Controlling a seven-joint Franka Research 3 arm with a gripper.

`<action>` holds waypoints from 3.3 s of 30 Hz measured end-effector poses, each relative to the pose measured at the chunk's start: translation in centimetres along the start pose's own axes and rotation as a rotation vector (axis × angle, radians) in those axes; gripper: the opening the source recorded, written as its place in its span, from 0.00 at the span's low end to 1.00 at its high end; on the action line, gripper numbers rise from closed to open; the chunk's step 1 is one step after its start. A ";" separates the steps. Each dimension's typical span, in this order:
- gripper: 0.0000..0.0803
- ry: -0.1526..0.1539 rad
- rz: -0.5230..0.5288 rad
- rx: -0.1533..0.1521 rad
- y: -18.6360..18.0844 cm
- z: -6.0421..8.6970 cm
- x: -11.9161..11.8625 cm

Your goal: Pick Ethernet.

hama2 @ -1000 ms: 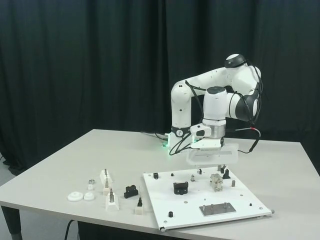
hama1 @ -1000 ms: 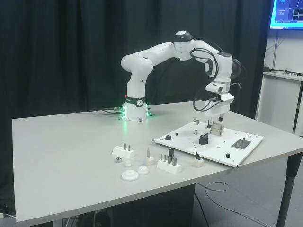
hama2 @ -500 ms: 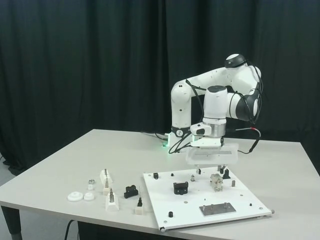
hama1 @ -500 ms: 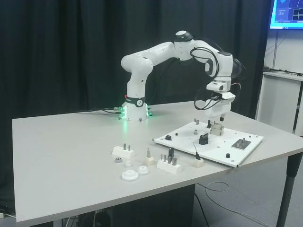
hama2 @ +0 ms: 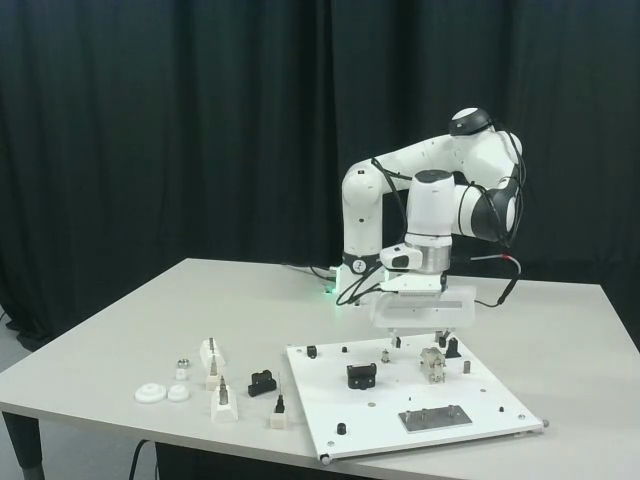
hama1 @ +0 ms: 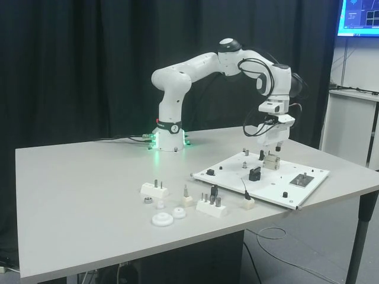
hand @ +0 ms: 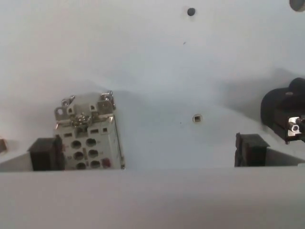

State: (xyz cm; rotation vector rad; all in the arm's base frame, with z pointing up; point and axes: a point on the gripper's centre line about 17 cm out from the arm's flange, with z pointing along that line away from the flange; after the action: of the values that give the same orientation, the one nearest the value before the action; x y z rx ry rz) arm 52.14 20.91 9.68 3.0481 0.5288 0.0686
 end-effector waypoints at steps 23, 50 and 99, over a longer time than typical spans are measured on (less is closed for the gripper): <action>1.00 0.019 -0.012 -0.010 0.8 -0.7 0.5; 1.00 0.081 -0.019 -0.094 6.6 -3.0 3.2; 1.00 0.118 0.381 -0.147 31.9 -6.1 1.9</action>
State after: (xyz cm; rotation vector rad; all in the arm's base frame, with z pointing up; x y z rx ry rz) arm 64.33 -8.24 17.53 2.9650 -0.0585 0.2884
